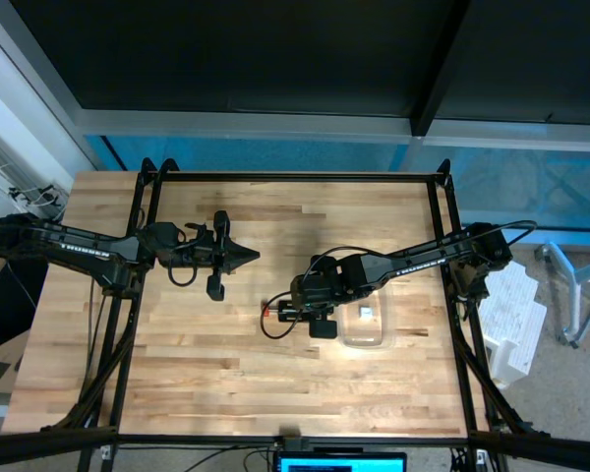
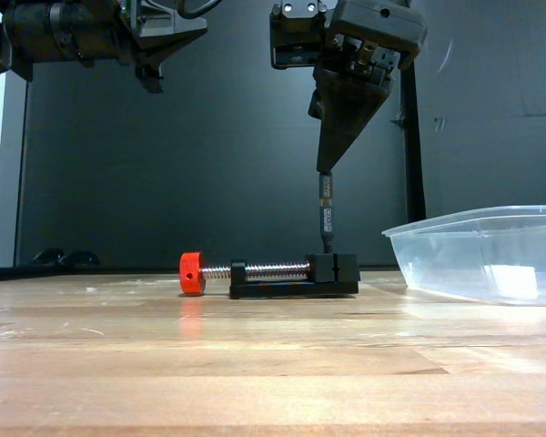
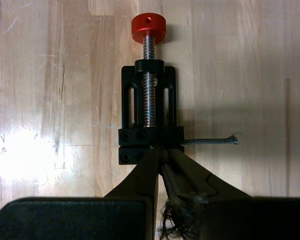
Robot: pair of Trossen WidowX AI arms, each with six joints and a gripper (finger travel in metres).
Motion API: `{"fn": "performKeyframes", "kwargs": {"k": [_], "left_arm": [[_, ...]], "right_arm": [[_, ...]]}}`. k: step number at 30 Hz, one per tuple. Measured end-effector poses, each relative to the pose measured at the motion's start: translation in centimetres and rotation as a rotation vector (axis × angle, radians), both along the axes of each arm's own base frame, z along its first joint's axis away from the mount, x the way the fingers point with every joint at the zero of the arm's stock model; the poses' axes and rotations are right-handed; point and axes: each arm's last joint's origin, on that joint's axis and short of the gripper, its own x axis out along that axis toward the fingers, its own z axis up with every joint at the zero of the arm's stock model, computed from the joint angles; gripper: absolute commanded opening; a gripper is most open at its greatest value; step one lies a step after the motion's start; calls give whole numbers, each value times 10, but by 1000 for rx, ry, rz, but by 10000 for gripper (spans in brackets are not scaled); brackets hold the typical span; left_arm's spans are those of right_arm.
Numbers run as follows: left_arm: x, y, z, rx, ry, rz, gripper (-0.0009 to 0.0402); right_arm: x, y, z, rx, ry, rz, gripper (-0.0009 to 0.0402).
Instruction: Pick the usb-c connector and install on the hub
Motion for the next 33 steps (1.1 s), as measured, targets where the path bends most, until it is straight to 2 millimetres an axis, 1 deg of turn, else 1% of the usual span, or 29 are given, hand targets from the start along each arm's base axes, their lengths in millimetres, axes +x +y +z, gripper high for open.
{"fn": "performKeyframes", "kwargs": {"k": [13, 25, 33], "left_arm": [[0, 0, 0, 0, 0, 0, 0], [0, 0, 0, 0, 0, 0, 0], [0, 0, 0, 0, 0, 0, 0]], "right_arm": [[-1, 0, -2, 1, 3, -6, 0], [-2, -1, -15, 0, -16, -7, 0], [-2, -1, -16, 0, -10, -7, 0]]}}
